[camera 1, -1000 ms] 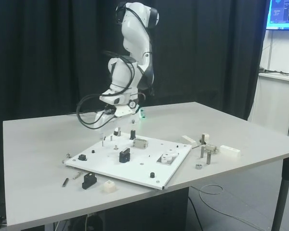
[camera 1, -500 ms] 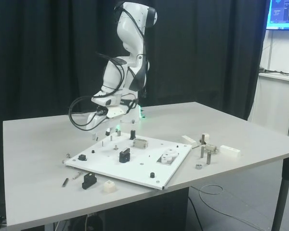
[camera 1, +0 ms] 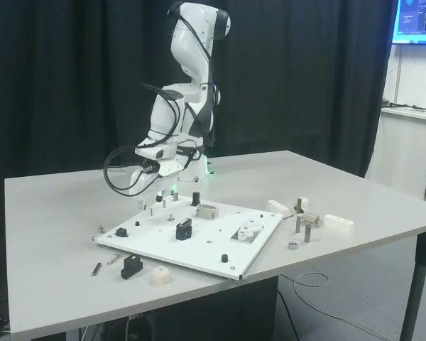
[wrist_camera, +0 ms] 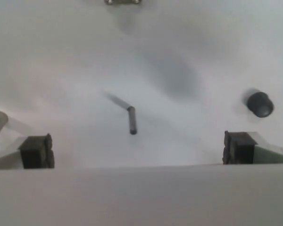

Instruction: Remove round peg 1.

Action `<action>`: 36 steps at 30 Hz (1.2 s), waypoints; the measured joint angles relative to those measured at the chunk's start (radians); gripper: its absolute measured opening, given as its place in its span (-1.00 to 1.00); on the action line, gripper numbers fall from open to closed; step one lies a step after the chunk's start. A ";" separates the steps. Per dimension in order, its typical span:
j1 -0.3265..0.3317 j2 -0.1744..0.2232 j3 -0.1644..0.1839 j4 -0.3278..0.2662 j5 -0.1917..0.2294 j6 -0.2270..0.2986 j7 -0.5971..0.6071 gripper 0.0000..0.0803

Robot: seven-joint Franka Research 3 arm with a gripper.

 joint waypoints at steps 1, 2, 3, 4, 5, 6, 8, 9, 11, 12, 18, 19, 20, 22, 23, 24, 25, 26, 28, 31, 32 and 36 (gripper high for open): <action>0.000 0.000 0.000 -0.004 0.002 0.005 -0.004 0.99; 0.000 0.000 -0.001 -0.008 0.004 0.009 -0.007 0.99; 0.000 0.000 -0.001 -0.011 0.006 0.013 -0.010 0.99; 0.000 0.000 -0.001 -0.013 0.008 0.016 -0.012 0.99; 0.000 0.000 -0.001 -0.016 0.011 0.020 -0.014 0.99; 0.000 0.000 -0.001 -0.018 0.015 0.023 -0.016 0.99; 0.000 0.001 -0.001 -0.022 0.025 0.028 -0.021 0.99; 0.000 0.001 -0.001 -0.023 0.029 0.030 -0.025 0.99; 0.000 0.002 -0.001 -0.026 0.040 0.035 -0.030 0.99; 0.000 0.003 -0.001 -0.026 0.045 0.039 -0.031 0.99; 0.000 0.017 -0.001 -0.027 0.078 0.066 -0.044 0.99; 0.000 0.020 -0.001 -0.026 0.082 0.070 -0.046 0.99; 0.000 0.024 -0.001 -0.026 0.087 0.076 -0.048 0.99; 0.000 0.032 -0.001 -0.025 0.097 0.087 -0.052 0.99; 0.000 0.037 -0.001 -0.024 0.103 0.092 -0.055 0.99; 0.000 0.042 -0.001 -0.024 0.109 0.097 -0.059 0.99; 0.000 0.046 -0.001 -0.024 0.114 0.102 -0.064 0.99; 0.000 0.051 0.000 -0.023 0.120 0.105 -0.068 0.99; 0.000 0.060 0.000 -0.022 0.133 0.110 -0.075 0.99; 0.000 0.072 0.001 -0.020 0.153 0.117 -0.086 0.99; 0.000 0.076 0.002 -0.019 0.158 0.118 -0.090 0.99; 0.000 0.087 0.003 -0.015 0.174 0.119 -0.103 0.99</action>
